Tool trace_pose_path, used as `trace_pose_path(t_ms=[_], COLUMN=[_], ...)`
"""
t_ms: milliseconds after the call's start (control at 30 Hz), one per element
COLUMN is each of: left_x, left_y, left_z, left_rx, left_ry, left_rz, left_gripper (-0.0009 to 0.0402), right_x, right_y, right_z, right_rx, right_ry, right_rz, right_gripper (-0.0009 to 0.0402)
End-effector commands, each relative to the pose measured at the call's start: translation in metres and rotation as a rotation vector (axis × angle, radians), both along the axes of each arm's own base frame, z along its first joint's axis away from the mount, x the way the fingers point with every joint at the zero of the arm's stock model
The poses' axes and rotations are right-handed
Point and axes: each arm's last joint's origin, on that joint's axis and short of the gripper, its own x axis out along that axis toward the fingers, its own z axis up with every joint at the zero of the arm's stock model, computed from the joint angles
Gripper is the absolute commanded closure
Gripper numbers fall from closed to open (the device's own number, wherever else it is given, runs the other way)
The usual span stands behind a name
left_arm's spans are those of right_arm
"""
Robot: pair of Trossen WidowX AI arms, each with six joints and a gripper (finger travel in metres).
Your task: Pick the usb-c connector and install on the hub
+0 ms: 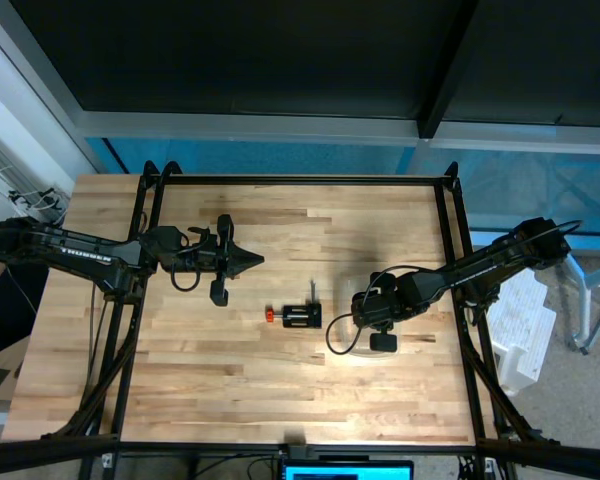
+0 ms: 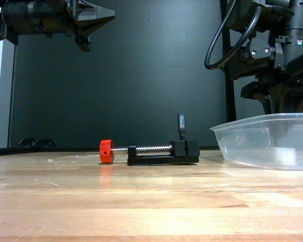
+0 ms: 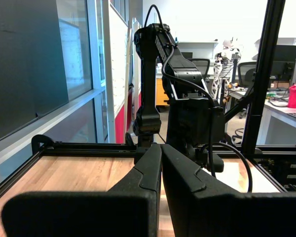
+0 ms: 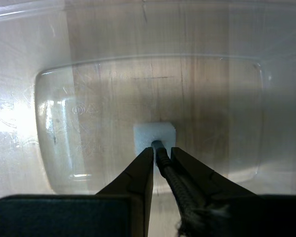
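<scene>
Connector (image 4: 159, 146) in right claw (image 4: 161, 150); left (image 3: 161, 147) aloft.

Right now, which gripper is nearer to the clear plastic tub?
Right. The right gripper reaches down into the tub, jaws shut on the black cable. The left gripper hangs high over the table's left half, jaws shut, beyond the clamp from the tub.

High: overhead. Low: tabletop level, near; both share clamp (image 1: 298, 317). Left wrist: level along left gripper (image 3: 161, 146). Right wrist: down right gripper (image 4: 162, 154), past held usb-c connector (image 4: 159, 146), into tub (image 4: 89, 98).
</scene>
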Motion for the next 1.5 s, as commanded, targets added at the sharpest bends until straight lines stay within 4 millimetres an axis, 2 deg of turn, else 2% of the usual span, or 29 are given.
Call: trace_pose_path(t_ms=[33,333,700,933,1133,1500], left_x=[0.000,0.000,0.000,0.000,0.000,0.000], left_y=[0.000,0.000,0.000,0.000,0.000,0.000], left_z=[0.000,0.000,0.000,0.000,0.000,0.000], left_rx=[0.000,0.000,0.000,0.000,0.000,0.000], left_ry=[-0.001,-0.001,0.000,0.000,-0.001,0.000], left_rz=[0.000,0.000,0.000,0.000,0.000,0.000], left_gripper=[0.0393,0.0393,0.0393,0.0393,0.0393,0.0393], right_x=[0.000,0.000,0.000,-0.002,-0.001,-0.008], right_y=[0.000,0.000,0.000,0.000,0.000,-0.005], right_z=[0.000,0.000,0.001,0.008,0.022,0.062], right_rx=[0.001,0.001,0.002,0.007,0.004,0.006], right_ry=[0.000,0.000,-0.004,-0.012,-0.011,-0.037], right_rz=[0.000,0.000,0.001,0.001,0.016,0.019], right_gripper=[0.0363,0.0395,0.0393,0.0393,0.0394,0.0393])
